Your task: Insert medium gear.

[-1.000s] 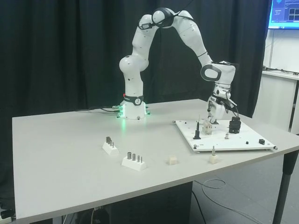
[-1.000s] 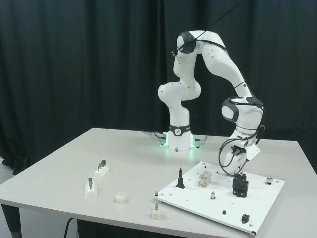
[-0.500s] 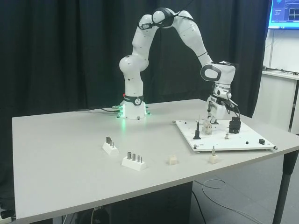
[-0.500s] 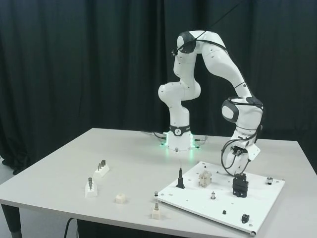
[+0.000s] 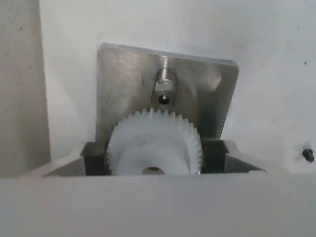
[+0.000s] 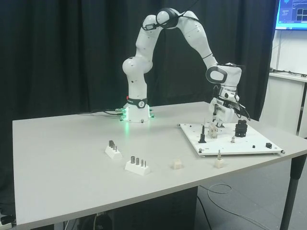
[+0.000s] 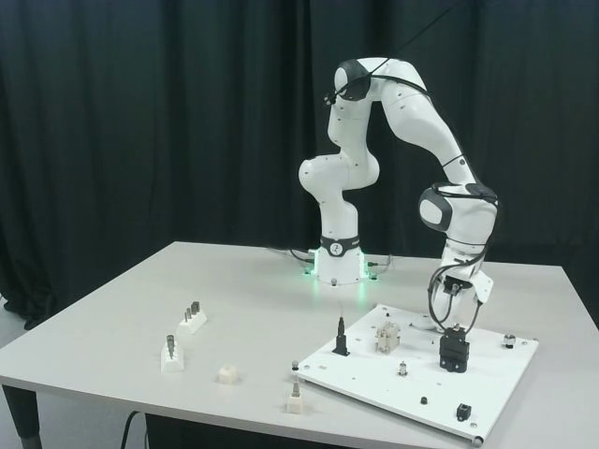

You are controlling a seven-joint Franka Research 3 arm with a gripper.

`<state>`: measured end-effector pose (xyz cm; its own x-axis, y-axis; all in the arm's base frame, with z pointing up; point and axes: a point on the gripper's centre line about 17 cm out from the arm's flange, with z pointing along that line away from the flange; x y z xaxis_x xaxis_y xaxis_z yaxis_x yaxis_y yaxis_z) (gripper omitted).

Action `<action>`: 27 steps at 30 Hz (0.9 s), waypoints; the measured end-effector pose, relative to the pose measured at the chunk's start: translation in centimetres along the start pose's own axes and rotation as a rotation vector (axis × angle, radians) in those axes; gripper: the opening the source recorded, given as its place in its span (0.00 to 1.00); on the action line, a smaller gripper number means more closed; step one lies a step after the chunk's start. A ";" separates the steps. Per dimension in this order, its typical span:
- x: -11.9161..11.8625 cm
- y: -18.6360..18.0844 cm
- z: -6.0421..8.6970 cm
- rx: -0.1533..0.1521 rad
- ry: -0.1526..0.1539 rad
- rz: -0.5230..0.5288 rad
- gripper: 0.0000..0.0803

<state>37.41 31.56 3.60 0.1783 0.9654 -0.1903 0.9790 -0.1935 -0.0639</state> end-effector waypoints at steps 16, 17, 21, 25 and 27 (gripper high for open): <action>0.0 0.0 0.1 -0.003 0.000 0.095 0.50; 0.0 0.0 0.1 -0.003 0.000 0.112 0.50; 0.0 0.1 0.3 -0.005 0.006 0.183 0.50; 0.0 0.1 0.3 -0.005 0.008 0.216 0.50; 0.1 0.1 0.3 -0.005 0.008 0.220 0.50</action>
<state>37.46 31.54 3.27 0.3885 0.9013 -0.1914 0.9169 -0.3988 -0.0166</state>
